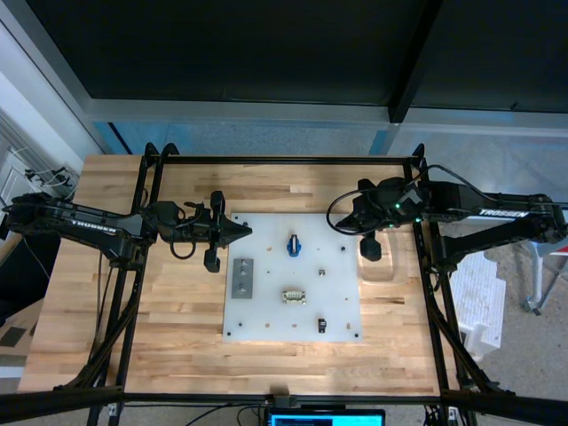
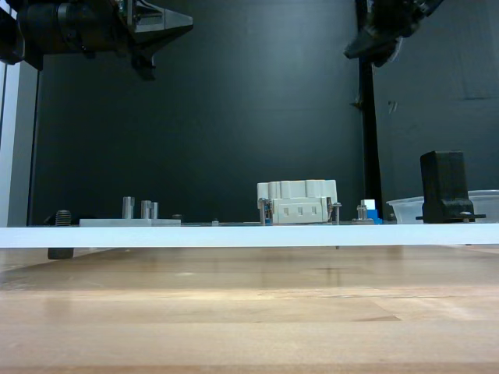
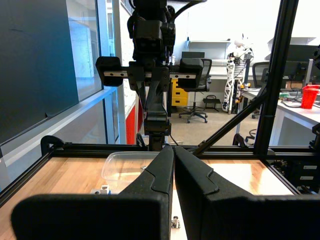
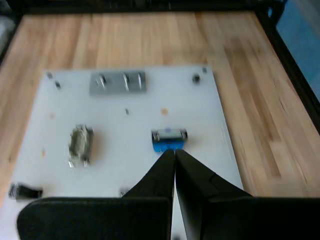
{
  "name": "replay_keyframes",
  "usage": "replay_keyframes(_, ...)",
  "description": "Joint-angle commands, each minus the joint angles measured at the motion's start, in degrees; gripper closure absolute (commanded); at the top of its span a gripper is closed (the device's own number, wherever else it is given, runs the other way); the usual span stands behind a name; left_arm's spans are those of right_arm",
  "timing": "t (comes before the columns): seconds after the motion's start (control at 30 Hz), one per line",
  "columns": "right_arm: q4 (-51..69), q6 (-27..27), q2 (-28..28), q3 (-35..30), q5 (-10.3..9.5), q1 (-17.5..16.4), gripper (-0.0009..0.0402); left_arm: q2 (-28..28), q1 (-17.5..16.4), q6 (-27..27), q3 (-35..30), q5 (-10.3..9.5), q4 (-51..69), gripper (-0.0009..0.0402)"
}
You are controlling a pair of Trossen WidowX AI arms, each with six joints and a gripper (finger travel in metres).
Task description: Pick the 16mm bar and install on taskboard
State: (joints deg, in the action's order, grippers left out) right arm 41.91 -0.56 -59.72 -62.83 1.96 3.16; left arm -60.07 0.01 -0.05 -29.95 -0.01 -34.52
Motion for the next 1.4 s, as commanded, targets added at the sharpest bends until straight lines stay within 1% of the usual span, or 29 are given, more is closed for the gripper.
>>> replay_keyframes(0.03, 5.46, 0.07, -0.15, -2.10, 1.36, 0.04, 0.0393, -0.02, 0.00, 0.00, 0.00, 0.00, -0.02, 0.0393)
replay_keyframes(0.07, 7.10, -0.09, -0.15, -2.64, 1.81, 0.11, 0.0393, -0.02, -0.02, 0.00, 0.00, 0.00, -0.02, 0.0393)
replay_keyframes(0.17, 12.39, -0.50, -0.20, -4.37, 2.10, 0.46, 0.0393, -0.02, 0.00, 0.00, 0.00, 0.00, -0.02, 0.0393)
replay_keyframes(0.37, 24.30, -0.63, -1.57, -7.85, 2.12, 2.23, 0.0393, -0.02, 0.00, 0.00, 0.00, 0.00, 0.00, 0.0393)
replay_keyframes(0.5, 31.61, -1.75, -2.71, -10.14, 2.14, 2.93, 0.0393, -0.02, 0.00, 0.00, 0.00, 0.00, -0.02, 0.0393)
replay_keyframes(0.6, 34.71, -2.16, -3.08, -10.86, 2.10, 3.30, 0.0393, -0.02, 0.00, 0.00, 0.00, 0.00, -0.02, 0.0393)
replay_keyframes(0.83, 41.81, -5.40, -3.41, -10.86, 2.12, 4.83, 0.0393, -0.02, -0.02, 0.00, 0.00, 0.00, -0.02, 0.0393)
replay_keyframes(1.1, 47.23, -13.57, -6.14, -10.82, 2.08, 8.72, 0.0393, -0.02, 0.00, 0.00, 0.00, 0.00, 0.00, 0.0393)
replay_keyframes(1.17, 48.24, -16.37, -7.13, -10.82, 2.08, 9.64, 0.0393, -0.02, -0.02, 0.00, 0.00, 0.00, 0.00, 0.0393)
replay_keyframes(1.23, 48.22, -20.68, -7.58, -10.82, 2.08, 9.99, 0.0393, -0.02, 0.00, 0.00, 0.00, 0.00, -0.02, 0.0393)
replay_keyframes(1.37, 48.17, -33.38, -7.58, -10.80, 2.16, 9.99, 0.0393, -0.02, -0.02, 0.00, 0.00, 0.00, 0.00, 0.0393)
replay_keyframes(1.4, 48.15, -35.65, -7.58, -10.80, 2.16, 10.01, 0.0393, -0.02, -0.02, 0.00, 0.00, 0.00, -0.02, 0.0393)
